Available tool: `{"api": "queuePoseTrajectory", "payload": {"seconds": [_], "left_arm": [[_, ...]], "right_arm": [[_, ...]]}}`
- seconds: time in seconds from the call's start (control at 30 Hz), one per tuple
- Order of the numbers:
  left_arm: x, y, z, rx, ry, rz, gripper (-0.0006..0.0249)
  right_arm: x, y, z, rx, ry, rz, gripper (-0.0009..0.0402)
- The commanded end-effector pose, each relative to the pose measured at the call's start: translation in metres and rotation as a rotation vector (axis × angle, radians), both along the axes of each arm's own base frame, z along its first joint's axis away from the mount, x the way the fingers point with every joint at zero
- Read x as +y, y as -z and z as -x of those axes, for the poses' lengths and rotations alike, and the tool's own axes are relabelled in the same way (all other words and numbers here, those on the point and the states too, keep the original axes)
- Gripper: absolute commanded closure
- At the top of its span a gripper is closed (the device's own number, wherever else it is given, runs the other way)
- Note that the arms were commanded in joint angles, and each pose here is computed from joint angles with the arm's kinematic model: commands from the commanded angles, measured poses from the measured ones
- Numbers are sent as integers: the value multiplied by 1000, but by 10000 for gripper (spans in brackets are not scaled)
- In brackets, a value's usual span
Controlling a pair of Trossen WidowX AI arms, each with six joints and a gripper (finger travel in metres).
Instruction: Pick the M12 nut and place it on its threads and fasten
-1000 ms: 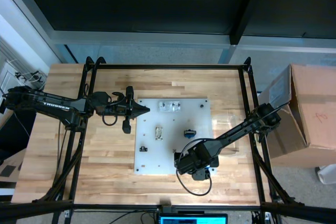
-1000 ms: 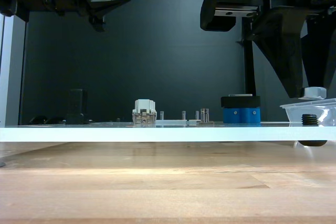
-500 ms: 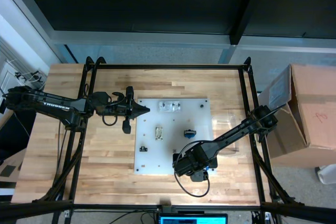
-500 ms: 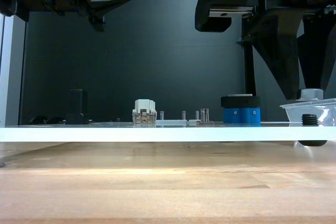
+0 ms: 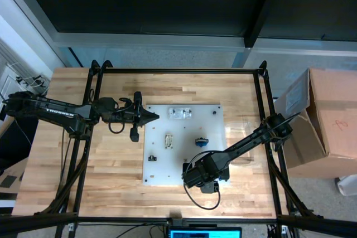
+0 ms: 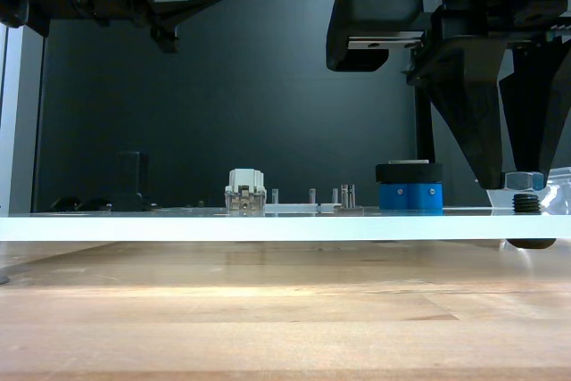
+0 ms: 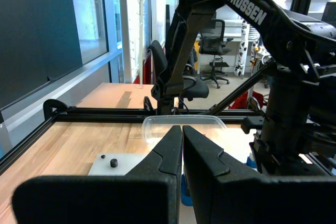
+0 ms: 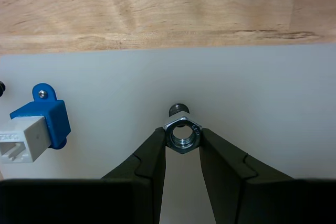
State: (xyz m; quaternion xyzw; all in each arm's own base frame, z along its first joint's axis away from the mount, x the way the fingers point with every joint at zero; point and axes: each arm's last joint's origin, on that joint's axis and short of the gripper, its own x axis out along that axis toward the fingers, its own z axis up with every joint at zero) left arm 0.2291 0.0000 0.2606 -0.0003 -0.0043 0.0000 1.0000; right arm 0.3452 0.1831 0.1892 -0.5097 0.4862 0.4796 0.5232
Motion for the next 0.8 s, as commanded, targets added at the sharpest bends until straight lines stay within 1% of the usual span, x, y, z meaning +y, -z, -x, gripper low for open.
{"api": "queuePoseTrajectory", "payload": {"seconds": [0.03,0.63,0.73,0.8], "left_arm": [[0,0,0,0,0,0,243],[0,0,0,1,0,0,243],[0,0,0,1,0,0,243],[0,0,0,1,0,0,243]], "right_arm": [[0,0,0,0,-1,-1,382],[3,4,0,7,-1,-1,382],[4,4,0,13,-3,-28,382],[5,4,0,7,-4,-28,382]]}}
